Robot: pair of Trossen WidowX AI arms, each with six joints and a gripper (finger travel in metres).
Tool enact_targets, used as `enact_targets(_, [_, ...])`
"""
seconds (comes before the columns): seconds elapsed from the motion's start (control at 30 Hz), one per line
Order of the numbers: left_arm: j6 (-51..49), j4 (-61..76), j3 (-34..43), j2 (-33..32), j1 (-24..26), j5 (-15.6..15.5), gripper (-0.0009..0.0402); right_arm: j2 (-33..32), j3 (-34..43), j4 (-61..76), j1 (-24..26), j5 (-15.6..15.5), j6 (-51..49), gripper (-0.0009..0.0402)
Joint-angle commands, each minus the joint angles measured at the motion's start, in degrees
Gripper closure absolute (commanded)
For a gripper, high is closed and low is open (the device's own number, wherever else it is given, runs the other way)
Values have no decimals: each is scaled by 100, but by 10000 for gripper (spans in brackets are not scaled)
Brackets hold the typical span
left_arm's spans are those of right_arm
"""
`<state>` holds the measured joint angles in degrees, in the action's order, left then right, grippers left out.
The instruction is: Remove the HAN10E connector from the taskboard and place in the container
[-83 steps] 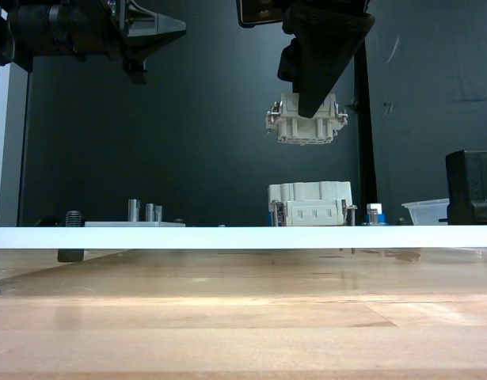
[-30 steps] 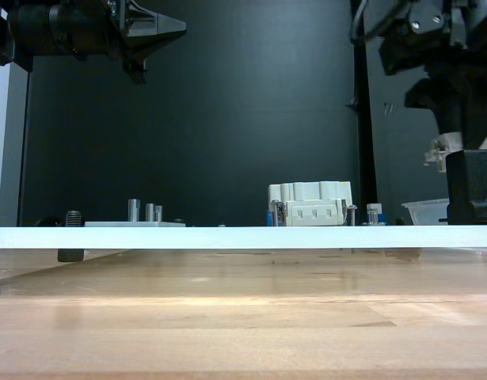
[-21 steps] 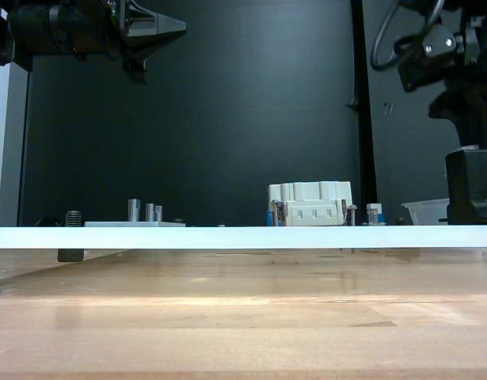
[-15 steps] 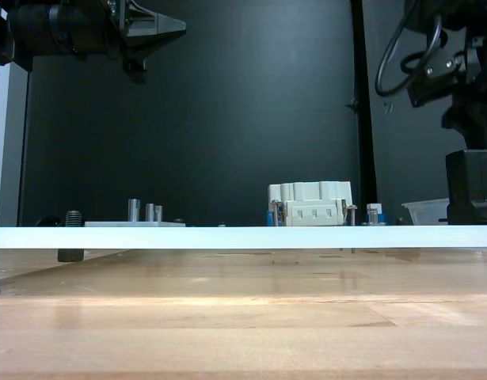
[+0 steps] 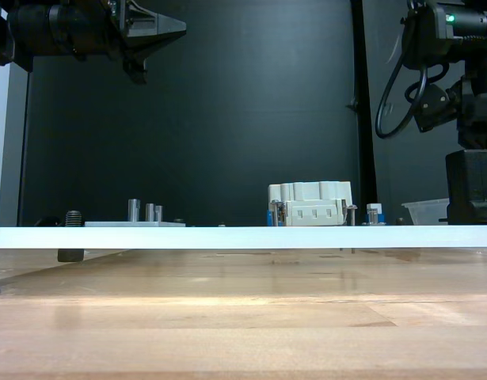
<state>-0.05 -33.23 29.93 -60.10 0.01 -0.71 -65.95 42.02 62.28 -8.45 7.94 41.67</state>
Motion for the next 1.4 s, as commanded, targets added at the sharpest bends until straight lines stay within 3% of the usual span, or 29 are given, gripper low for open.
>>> enact_targets(0.03, [2,-2,2,-2,-2,2,393,-4,-37,-2,20,13,-7,381])
enact_targets(1.4, [2,-2,2,-2,-2,2,393,-136,-214,-365,-22,9,57,381])
